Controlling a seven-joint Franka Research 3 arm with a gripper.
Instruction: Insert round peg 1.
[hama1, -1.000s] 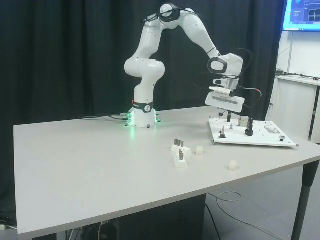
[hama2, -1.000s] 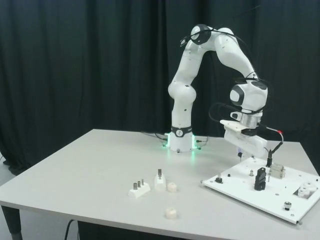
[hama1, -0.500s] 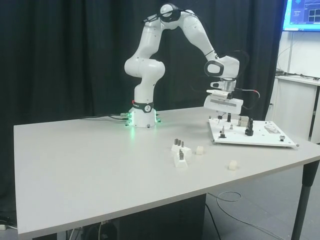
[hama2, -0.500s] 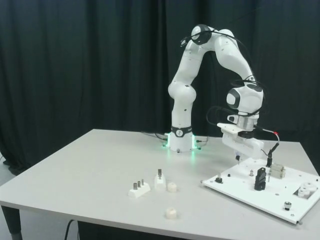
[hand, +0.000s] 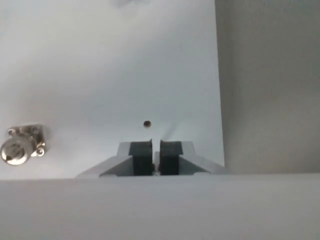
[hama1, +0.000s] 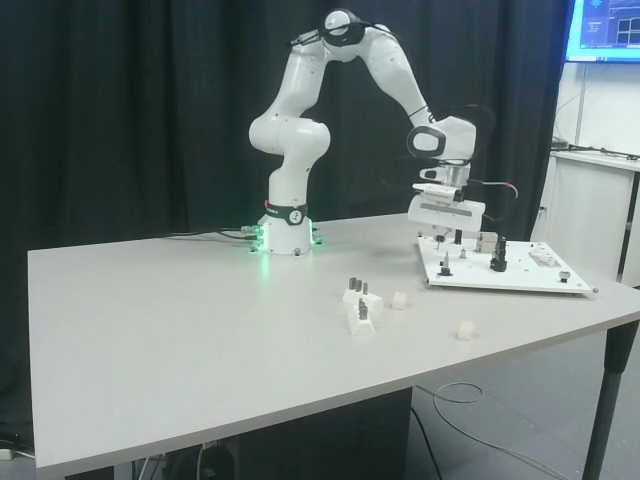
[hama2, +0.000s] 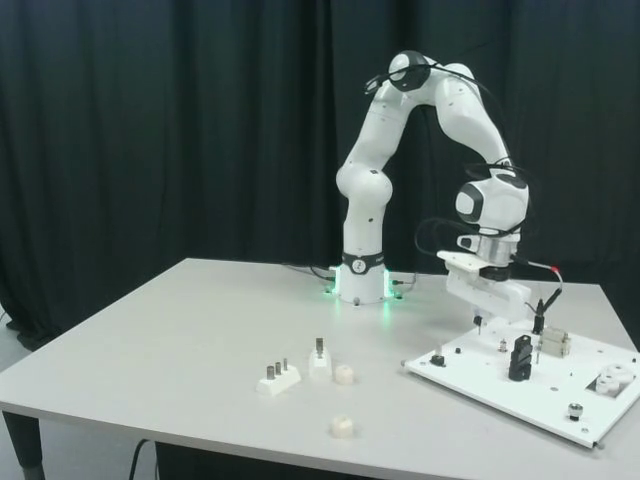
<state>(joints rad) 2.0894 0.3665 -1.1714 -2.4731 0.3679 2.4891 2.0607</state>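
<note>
Wrist view: our gripper (hand: 156, 162) is nearly closed on a thin peg; any offset from the hole (hand: 146, 123) could jam it.

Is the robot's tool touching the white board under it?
Apart. In the second room view, the tool hangs above the white board, with black curtain showing between its tip and the board's surface.

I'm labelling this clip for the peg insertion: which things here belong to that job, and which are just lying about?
Part of the job:
gripper, fingers nearly together over the board
white board with its small hole
peg holders

Lying about:
two small white blocks
black fixture on the board
cables by the arm's base
</note>
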